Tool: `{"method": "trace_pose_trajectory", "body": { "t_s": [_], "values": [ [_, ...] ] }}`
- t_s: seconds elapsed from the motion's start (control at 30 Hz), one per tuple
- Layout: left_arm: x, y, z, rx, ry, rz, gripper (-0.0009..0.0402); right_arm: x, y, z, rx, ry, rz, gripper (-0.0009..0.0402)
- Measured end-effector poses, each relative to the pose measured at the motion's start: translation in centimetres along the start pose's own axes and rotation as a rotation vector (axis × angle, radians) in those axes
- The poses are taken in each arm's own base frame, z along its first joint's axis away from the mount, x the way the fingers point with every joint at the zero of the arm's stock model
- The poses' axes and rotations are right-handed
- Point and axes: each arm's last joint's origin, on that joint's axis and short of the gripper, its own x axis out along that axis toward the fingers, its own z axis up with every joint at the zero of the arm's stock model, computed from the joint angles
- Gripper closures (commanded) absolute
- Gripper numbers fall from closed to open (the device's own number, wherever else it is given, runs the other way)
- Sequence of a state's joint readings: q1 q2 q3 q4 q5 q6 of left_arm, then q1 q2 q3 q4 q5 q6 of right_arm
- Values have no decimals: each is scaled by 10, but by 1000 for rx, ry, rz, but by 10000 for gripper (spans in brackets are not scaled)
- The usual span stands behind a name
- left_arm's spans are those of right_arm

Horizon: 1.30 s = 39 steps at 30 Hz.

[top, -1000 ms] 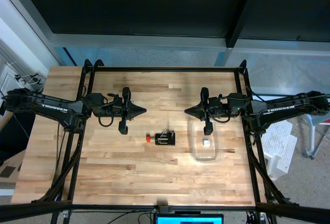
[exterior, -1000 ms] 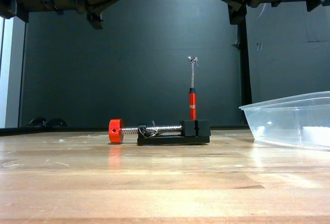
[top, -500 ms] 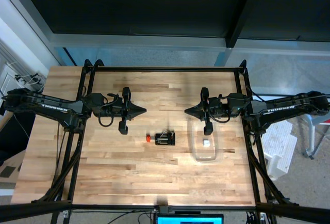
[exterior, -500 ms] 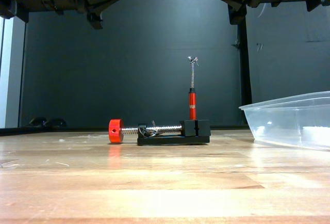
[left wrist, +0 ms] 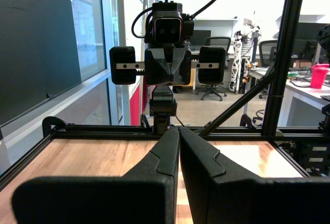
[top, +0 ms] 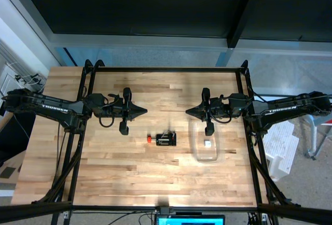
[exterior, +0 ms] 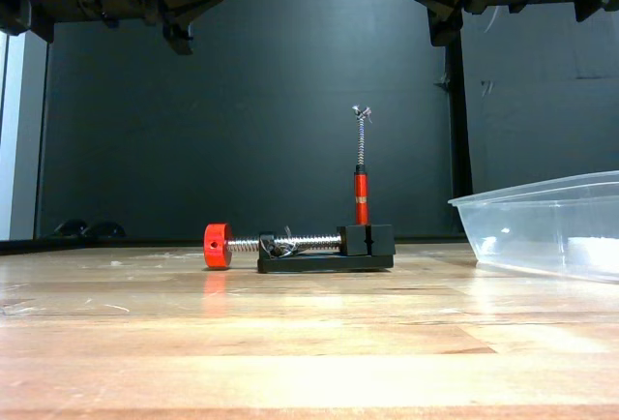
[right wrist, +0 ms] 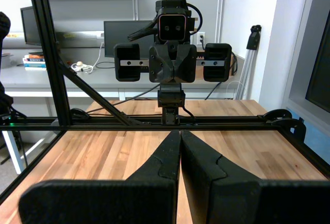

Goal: Pick the RCA connector and install on taskboard

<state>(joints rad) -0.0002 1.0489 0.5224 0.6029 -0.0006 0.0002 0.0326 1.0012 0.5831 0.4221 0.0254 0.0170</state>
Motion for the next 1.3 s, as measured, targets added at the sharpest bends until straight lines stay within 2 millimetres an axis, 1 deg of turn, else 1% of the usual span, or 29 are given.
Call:
{"method": "trace_pose_trajectory", "body": {
  "t_s": [1.3],
  "values": [
    [0,0,0,0,0,0,393,0,0,-2,0,18,0,393]
  ]
}}
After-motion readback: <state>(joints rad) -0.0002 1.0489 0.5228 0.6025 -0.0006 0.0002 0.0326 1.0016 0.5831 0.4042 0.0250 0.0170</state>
